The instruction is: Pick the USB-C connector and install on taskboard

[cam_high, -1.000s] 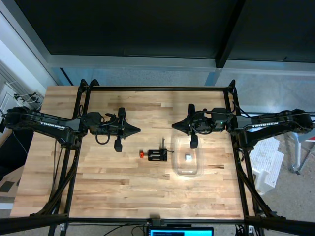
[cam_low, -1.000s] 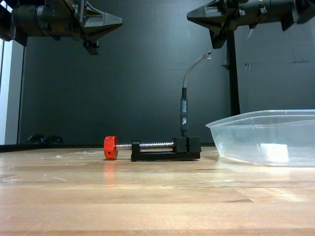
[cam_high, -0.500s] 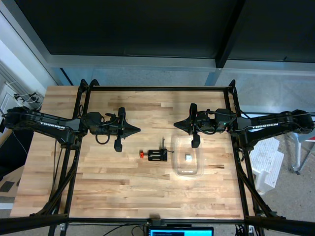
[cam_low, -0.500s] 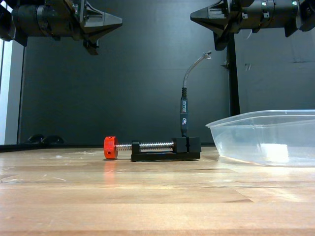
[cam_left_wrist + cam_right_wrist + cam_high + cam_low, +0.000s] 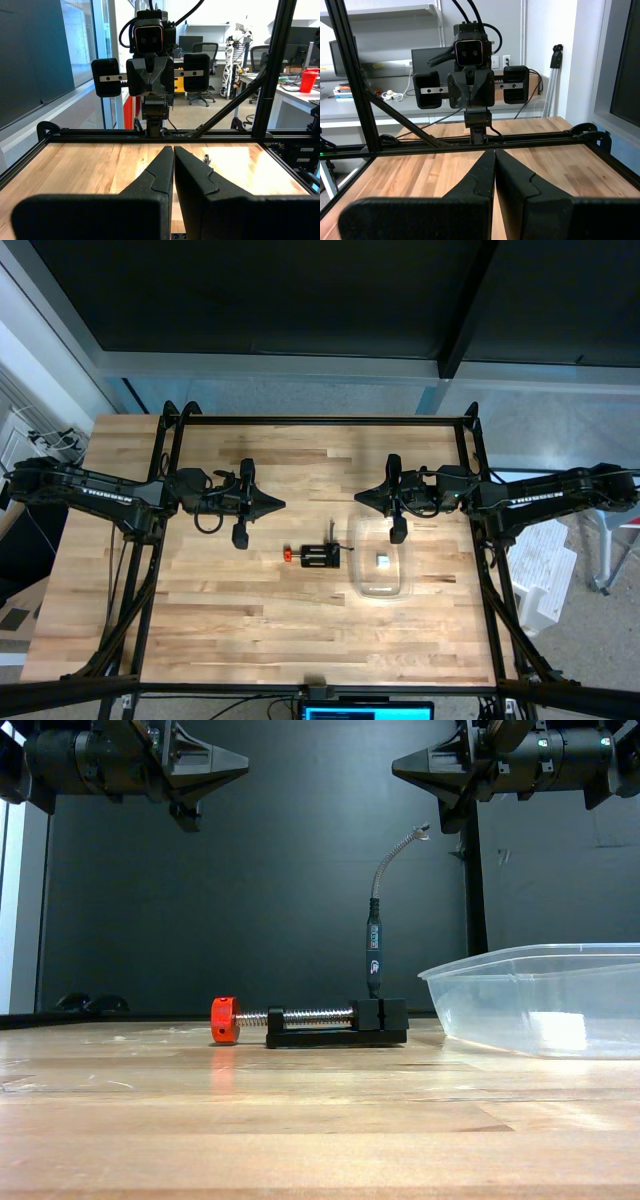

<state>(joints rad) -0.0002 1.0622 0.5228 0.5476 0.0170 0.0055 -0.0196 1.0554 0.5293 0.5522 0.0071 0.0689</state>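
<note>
Up front on the wooden table point(image 5: 200, 630), the taskboard point(image 5: 335, 1025) lies with its red-orange knob point(image 5: 225, 1020) toward the left arm's side. The clear tray point(image 5: 540, 995) sits just beside its other end, with a small whitish square piece point(image 5: 382, 560) inside. The USB-C connector point(image 5: 373, 948) stands upright out of the block's tray-side end, and its braided lead point(image 5: 395, 855) curls free above it. The install looks done to me, though how deeply the plug seats cannot be told.

The risk I see is that the unsupported lead could lever the plug loose, or tip the light block, if anything brushes it.

Farther back and well above, the left gripper point(image 5: 245, 762) and right gripper point(image 5: 395, 764) point at each other. All 4 fingers are pressed together in 2 pairs, holding and touching nothing.
</note>
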